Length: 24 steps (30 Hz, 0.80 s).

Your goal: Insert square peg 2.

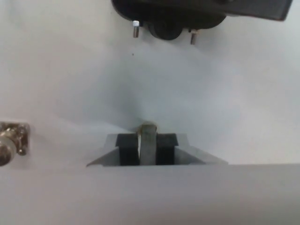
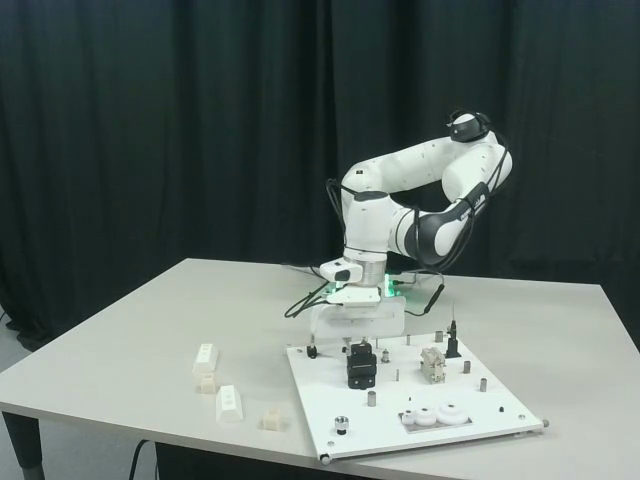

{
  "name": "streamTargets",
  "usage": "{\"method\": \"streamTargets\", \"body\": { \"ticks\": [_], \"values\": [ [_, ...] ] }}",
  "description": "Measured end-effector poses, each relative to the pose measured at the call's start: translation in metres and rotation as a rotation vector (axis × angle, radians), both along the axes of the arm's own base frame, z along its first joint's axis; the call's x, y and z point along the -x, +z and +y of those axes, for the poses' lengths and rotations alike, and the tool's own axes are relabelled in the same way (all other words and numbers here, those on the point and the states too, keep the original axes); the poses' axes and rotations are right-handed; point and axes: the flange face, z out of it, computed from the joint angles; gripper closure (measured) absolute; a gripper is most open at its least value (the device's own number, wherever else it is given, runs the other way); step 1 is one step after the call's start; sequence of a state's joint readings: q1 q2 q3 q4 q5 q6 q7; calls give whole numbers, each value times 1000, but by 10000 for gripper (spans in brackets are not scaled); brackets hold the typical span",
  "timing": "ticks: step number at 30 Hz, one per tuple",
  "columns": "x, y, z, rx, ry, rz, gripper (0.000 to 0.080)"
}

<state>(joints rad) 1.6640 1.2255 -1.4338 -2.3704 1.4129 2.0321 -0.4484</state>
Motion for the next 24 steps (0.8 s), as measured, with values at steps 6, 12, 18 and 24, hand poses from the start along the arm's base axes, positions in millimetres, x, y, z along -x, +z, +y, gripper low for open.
{"method": "streamTargets", "body": {
  "ticks": [6, 12, 18, 24],
  "values": [
    [-1, 0, 1, 12, 29, 7, 725],
    [-1, 0, 2, 17, 69, 11, 725],
    [-1, 0, 1, 20, 103, 13, 726],
    [-1, 0, 1, 22, 117, 14, 725]
  ]
}}
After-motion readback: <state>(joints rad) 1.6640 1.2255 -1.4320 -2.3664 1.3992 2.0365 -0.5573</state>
